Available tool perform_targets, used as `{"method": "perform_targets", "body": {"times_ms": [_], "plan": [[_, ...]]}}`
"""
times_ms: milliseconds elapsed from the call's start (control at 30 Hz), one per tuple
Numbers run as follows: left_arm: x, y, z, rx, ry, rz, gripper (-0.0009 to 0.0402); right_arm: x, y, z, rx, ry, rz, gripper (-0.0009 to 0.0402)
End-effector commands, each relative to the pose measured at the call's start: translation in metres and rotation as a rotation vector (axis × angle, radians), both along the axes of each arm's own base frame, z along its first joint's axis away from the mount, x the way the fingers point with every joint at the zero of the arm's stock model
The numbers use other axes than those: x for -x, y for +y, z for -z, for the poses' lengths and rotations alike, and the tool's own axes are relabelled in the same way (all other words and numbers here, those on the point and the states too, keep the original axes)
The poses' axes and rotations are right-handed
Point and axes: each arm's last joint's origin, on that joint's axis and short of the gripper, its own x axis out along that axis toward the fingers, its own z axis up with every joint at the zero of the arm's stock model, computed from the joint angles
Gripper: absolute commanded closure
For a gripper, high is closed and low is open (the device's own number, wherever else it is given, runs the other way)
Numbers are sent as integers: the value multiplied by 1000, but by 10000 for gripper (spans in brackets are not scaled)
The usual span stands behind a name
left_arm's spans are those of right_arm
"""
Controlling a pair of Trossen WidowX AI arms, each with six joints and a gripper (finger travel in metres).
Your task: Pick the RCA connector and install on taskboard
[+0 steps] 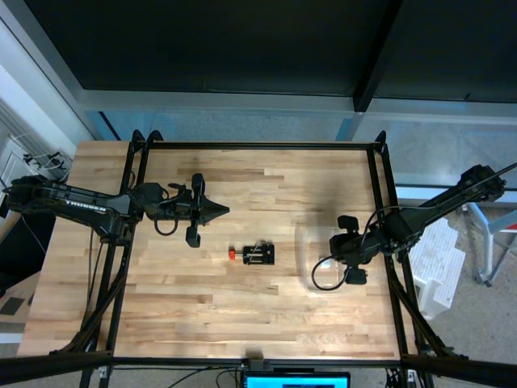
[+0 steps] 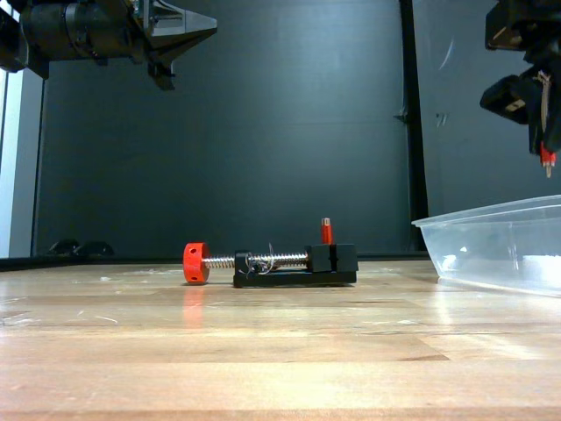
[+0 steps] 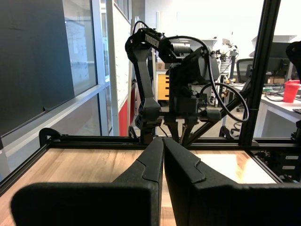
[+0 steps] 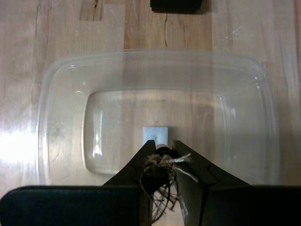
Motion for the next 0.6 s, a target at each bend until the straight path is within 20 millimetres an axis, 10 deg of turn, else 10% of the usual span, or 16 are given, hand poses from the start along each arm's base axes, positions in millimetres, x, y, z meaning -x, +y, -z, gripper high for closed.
{"method": "perform_targets", "body": {"times_ms": [33, 600], "plan": [[0, 0, 0, 0, 0, 0, 393, -1, 0, -6, -4, -7, 0, 392], [0, 0, 0, 0, 0, 0, 393, -11, -2, -4, -2, -28, 4, 392]]}}
